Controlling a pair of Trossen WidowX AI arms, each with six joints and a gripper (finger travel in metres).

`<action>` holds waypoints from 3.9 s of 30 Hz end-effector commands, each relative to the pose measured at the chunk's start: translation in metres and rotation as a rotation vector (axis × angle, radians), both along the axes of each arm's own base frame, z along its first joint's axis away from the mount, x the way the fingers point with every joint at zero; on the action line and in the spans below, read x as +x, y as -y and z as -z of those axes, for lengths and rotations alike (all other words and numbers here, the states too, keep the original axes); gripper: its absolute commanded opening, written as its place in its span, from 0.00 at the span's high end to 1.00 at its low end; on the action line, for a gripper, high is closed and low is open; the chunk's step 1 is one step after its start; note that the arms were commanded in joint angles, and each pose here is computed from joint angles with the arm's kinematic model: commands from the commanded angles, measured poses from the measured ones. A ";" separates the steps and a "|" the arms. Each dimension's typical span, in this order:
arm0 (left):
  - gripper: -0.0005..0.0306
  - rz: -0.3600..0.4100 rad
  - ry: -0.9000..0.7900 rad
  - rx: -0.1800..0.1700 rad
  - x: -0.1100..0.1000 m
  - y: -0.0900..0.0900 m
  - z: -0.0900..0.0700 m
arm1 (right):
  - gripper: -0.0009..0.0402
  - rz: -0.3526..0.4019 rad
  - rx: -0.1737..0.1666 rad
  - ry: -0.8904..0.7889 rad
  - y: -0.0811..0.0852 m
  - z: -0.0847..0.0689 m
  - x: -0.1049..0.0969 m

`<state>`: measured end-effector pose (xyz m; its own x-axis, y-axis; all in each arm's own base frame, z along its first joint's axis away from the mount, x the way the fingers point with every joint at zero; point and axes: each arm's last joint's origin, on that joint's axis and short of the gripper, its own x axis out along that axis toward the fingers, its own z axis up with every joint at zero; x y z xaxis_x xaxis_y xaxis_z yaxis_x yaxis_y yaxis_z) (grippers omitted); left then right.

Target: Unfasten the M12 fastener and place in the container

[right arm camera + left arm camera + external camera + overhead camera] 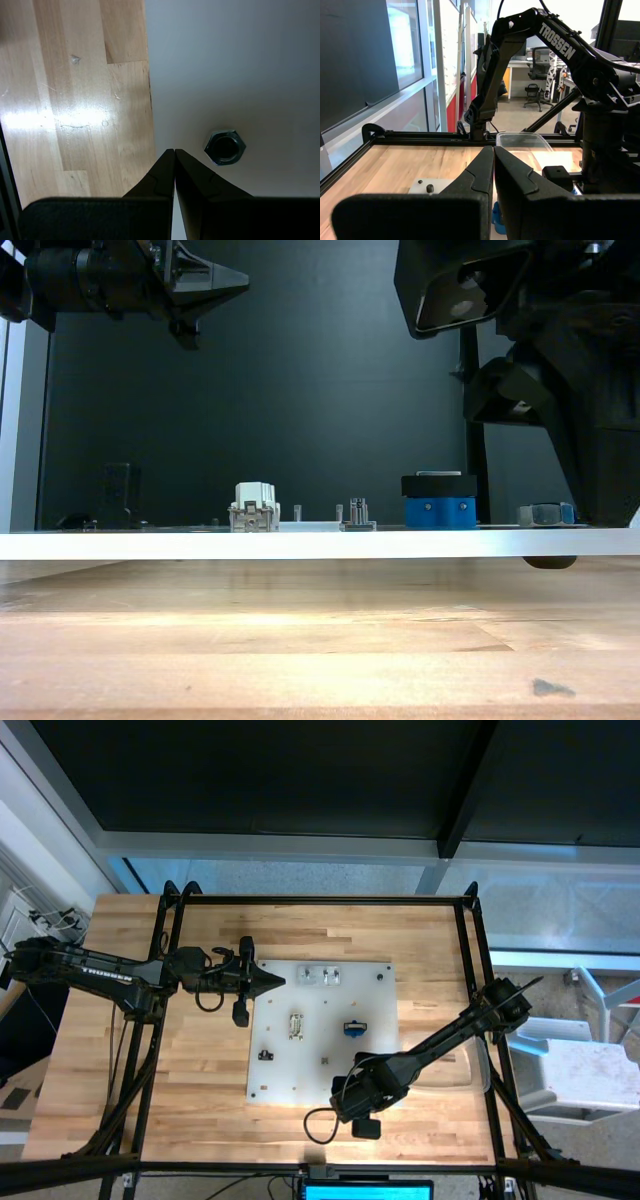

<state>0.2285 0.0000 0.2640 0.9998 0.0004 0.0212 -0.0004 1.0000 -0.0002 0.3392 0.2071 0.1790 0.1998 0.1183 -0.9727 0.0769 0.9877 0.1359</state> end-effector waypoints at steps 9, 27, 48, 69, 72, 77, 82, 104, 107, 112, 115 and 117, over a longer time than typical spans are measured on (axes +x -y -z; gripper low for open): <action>0.98 0.000 0.000 0.000 0.000 0.000 0.000 | 0.98 0.010 -0.058 -0.004 0.005 -0.004 -0.004; 0.98 0.000 0.000 0.000 0.000 0.000 0.000 | 0.98 0.018 -0.144 -0.047 0.012 -0.024 -0.013; 0.98 0.000 0.000 0.000 0.000 0.000 0.000 | 0.98 0.023 -0.013 0.006 0.008 -0.004 -0.002; 0.98 0.000 0.001 0.000 0.000 0.000 0.000 | 0.98 0.172 -0.295 0.052 0.022 -0.033 -0.010; 0.98 0.000 0.000 0.000 0.000 0.000 0.000 | 0.98 0.138 -0.238 0.022 0.019 -0.033 -0.011; 0.98 0.000 0.001 0.000 0.000 0.000 0.000 | 0.98 0.073 -0.060 -0.005 0.011 -0.033 -0.007; 0.98 0.000 0.000 0.000 0.000 0.000 0.000 | 0.98 0.062 -0.014 -0.010 0.007 -0.029 -0.004; 0.98 0.000 0.000 0.000 0.000 0.000 0.000 | 0.98 0.124 -0.267 0.001 0.018 -0.016 -0.010; 0.98 0.000 -0.001 0.000 0.000 0.000 0.000 | 0.98 0.124 -0.259 0.003 0.018 -0.018 -0.010; 0.98 0.000 0.002 0.000 0.000 0.000 0.000 | 0.98 0.115 -0.199 -0.012 0.015 -0.019 -0.010; 0.98 0.000 0.000 0.000 0.000 0.000 0.000 | 0.98 0.103 -0.118 -0.030 0.012 -0.021 -0.009; 0.98 0.000 0.001 0.000 0.000 0.000 0.000 | 0.98 0.096 -0.070 -0.033 0.010 -0.021 -0.007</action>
<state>0.2285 0.0000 0.2641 0.9998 0.0008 0.0216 -0.0008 1.0000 -0.0006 0.3313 0.1954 0.1988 0.1711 -0.0003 -0.9853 0.1813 0.9829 0.0311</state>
